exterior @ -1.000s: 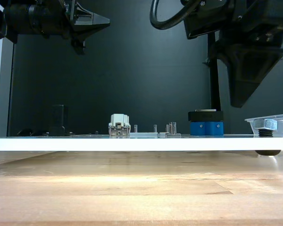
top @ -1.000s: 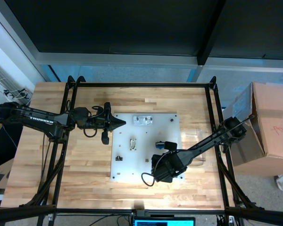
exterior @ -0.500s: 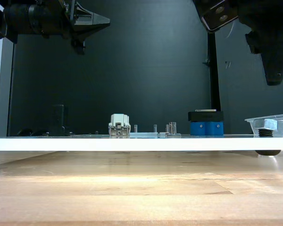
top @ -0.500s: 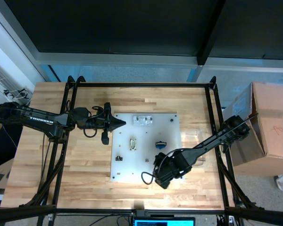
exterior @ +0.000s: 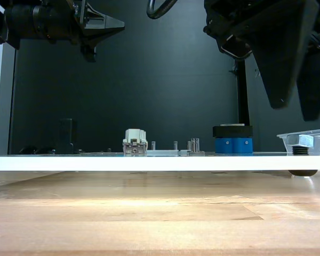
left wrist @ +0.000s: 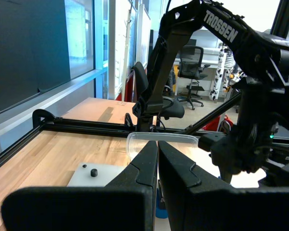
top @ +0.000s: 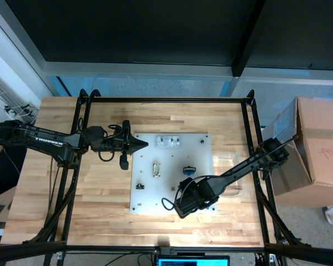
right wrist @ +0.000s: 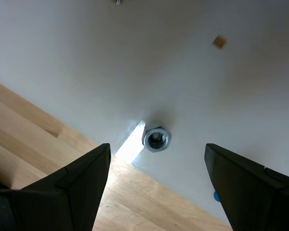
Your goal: Unfasten the M12 nut and place it in the container
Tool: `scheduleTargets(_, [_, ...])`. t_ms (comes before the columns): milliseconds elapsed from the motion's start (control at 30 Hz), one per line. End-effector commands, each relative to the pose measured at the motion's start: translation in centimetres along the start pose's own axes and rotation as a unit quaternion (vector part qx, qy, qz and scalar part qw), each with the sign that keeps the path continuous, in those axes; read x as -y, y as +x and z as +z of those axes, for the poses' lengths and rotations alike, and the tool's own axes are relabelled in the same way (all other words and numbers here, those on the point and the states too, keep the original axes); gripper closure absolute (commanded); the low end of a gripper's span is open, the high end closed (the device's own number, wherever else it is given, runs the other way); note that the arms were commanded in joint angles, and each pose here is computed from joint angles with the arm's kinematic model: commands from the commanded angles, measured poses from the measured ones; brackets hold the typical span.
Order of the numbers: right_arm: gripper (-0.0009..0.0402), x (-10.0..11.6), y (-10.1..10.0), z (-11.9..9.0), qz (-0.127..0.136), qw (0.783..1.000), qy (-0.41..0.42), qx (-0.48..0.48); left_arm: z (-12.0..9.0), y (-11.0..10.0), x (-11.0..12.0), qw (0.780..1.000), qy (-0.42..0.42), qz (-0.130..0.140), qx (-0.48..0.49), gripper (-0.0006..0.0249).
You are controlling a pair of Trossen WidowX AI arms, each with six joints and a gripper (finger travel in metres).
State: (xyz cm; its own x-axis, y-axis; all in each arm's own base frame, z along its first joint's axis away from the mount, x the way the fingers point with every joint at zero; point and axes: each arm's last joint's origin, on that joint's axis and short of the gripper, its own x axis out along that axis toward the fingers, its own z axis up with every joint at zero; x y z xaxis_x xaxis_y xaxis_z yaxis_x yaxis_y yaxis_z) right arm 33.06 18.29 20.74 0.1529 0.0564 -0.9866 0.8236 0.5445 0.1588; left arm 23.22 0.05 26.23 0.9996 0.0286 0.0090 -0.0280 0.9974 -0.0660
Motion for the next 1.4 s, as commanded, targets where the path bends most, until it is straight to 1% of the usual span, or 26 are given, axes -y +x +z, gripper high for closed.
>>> scheduleTargets(33, [0.0119,-0.1,0.9,0.2,-0.009,1.0,0.001,-0.001,0.0,0.0,0.0,1.0,0.0,0.0,0.0,0.0243])
scheduleTargets(133, [0.0129,-0.3,2.0,0.1,-0.018,1.0,0.0,-0.008,0.0,0.0,0.0,1.0,0.0,0.0,0.0,0.0243])
scheduleTargets(300, [0.0159,-0.8,3.1,0.1,-0.008,1.0,-0.003,-0.013,0.0,0.0,0.0,1.0,0.0,0.0,0.0,0.0243])
scheduleTargets(400, [0.0184,-0.9,3.1,0.2,-0.007,1.0,-0.003,-0.007,0.0,0.0,0.0,1.0,0.0,0.0,0.0,0.0243])
scheduleTargets(700, [0.0276,-0.7,3.1,0.2,-0.013,1.0,-0.003,0.0,0.0,0.0,0.0,1.0,0.0,0.0,0.0,0.0243])
scheduleTargets(933, [0.0331,-0.7,3.0,0.2,-0.016,1.0,-0.007,0.0,0.0,0.0,0.0,1.0,0.0,0.0,0.0,0.0243])
scheduleTargets(1133, [0.0351,-0.6,2.5,0.2,-0.01,1.0,-0.017,0.0,0.0,0.0,0.0,1.0,0.0,0.0,0.0,0.0243])
scheduleTargets(1233, [0.0349,-0.6,2.0,0.3,-0.004,1.0,-0.02,0.001,0.0,0.0,0.0,1.0,0.0,0.0,0.0,0.0243])
scheduleTargets(1400, [0.0345,-0.3,1.0,0.3,-0.001,1.0,-0.029,0.005,0.0,0.0,0.0,1.0,0.0,0.0,0.0,0.0243])
